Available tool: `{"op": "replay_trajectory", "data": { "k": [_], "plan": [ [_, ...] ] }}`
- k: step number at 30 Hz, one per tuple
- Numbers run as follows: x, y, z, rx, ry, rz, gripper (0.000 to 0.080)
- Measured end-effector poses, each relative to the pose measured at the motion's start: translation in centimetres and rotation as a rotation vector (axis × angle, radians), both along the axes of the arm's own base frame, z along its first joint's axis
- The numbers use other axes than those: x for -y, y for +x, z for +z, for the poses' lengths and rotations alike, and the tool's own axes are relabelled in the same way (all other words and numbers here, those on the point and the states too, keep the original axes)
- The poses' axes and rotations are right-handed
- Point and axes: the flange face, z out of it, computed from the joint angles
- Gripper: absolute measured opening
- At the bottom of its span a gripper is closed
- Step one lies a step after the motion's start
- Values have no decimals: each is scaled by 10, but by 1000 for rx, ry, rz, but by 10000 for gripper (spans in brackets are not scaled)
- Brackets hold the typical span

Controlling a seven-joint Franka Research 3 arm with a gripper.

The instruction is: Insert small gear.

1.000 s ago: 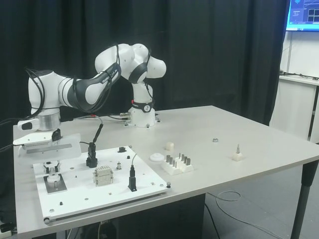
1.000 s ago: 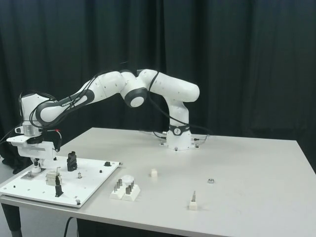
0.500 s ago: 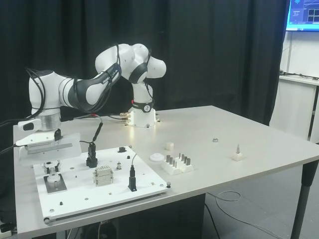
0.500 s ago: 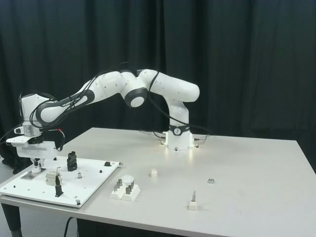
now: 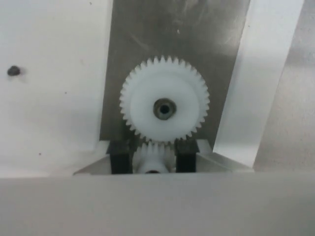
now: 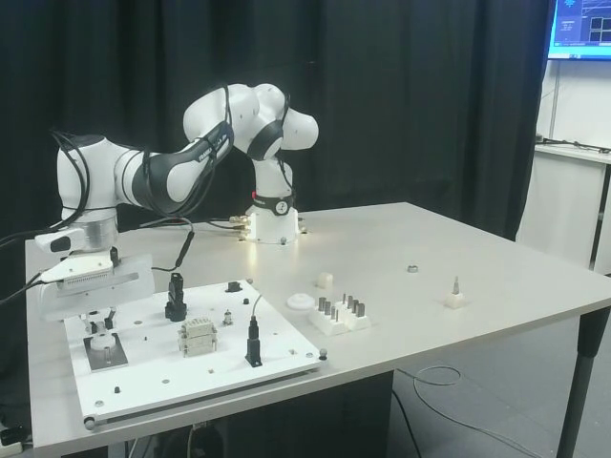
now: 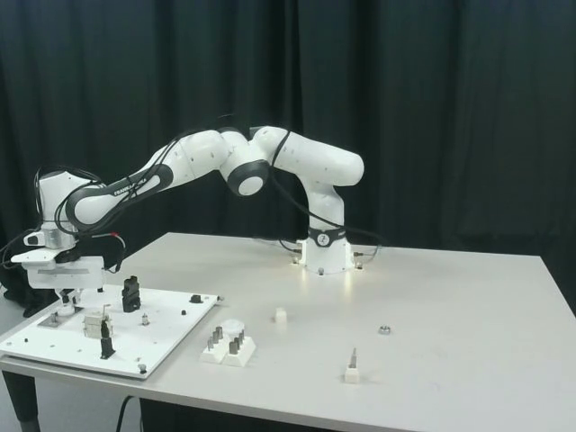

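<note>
In the wrist view a small white gear [image 5: 152,153] sits between my two black fingers [image 5: 120,157], its teeth meeting those of a large white gear [image 5: 165,101]. The large gear is mounted on a grey metal plate [image 5: 147,29] set in the white assembly board [image 5: 49,98]. My gripper [image 5: 153,158] is shut on the small gear. In the room views the gripper [image 6: 98,320] [image 7: 65,301] hangs low over the far left part of the board [image 6: 220,358], and the hand hides the small gear there.
Black plugs [image 6: 175,296] [image 6: 254,345] and a grey connector [image 6: 196,337] stand on the board. On the table to its right are a white block of pegs [image 6: 342,315], a white disc [image 6: 302,302], a small white cube [image 6: 325,280], a nut [image 6: 412,268] and a peg stand [image 6: 455,298].
The hand has sunk slightly and shifted a little toward the board's left edge. The objects on the table have not moved.
</note>
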Motion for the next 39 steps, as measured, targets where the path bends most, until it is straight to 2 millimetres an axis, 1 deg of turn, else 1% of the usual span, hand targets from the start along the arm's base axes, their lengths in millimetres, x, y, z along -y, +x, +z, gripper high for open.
{"op": "replay_trajectory", "data": {
  "k": [13, 25, 29, 30, 35, 36, 39],
  "plan": [
    [0, 0, 0, 1, 0, -120, 186],
    [0, 0, 0, 3, 0, -148, 186],
    [1, 0, 6, 7, -5, -147, 186],
    [2, 0, 8, 7, -7, -147, 394],
    [3, -2, 23, 5, -11, -153, 394],
    [4, -3, 26, 4, -12, -156, 719],
    [5, -5, 33, 0, -16, -169, 719]
  ]
}}
